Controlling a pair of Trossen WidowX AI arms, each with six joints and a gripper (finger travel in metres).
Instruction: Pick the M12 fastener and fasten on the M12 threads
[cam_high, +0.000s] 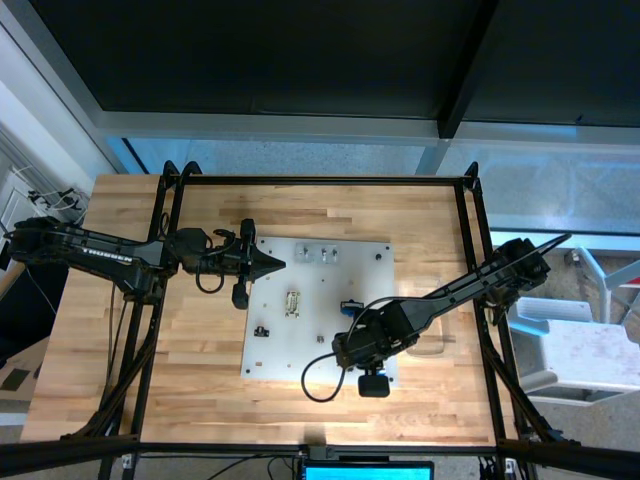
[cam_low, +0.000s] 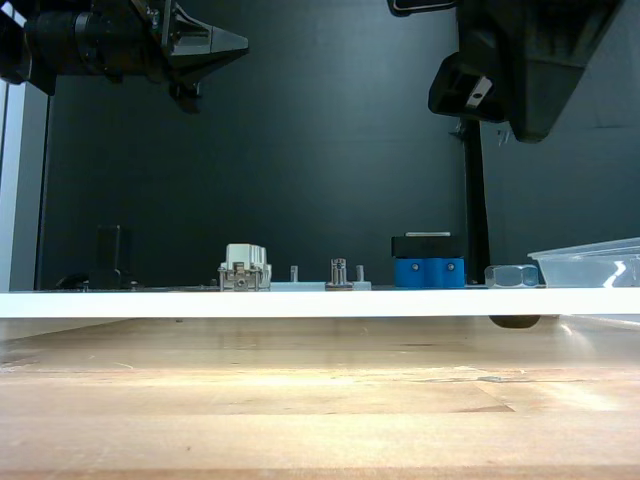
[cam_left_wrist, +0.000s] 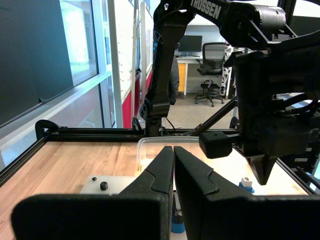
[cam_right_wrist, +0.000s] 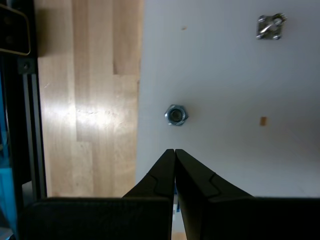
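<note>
- Right gripper (cam_right_wrist: 174, 151): points down over the near right part of the white board (cam_right_wrist: 225, 75). Its fingers (cam_right_wrist: 155, 185) are pressed together tip to tip with nothing between them.
- M12 nut (cam_right_wrist: 176, 115): lies on the board just ahead of the right fingertips. It is apart from them and not touched.
- The nut is a silver hex with a dark core in its hole. In the low view it sits low at board level, well below the right gripper, and no ribs show under it. I cannot tell whether it is threaded on its stud.
- Wooden table (cam_right_wrist: 85, 100): bare strip just beside the nut, to one side of the right fingers.
- Small silver square fitting (cam_right_wrist: 270, 26): farther ahead of the right gripper than the nut, off to the other side and well apart from both.
- Clear tray (cam_low: 590, 262): outboard of the right gripper on its arm's side, and behind the nut in the low view. The nut is not seen inside it.
- Blue connector block (cam_low: 429, 271): on the board beyond the right gripper, toward the far side.
- Left gripper (cam_left_wrist: 173, 148): held high over the board's left edge, well apart from the nut and pointing across at the right arm. Its fingers (cam_left_wrist: 155, 175) are closed together and empty.
</note>
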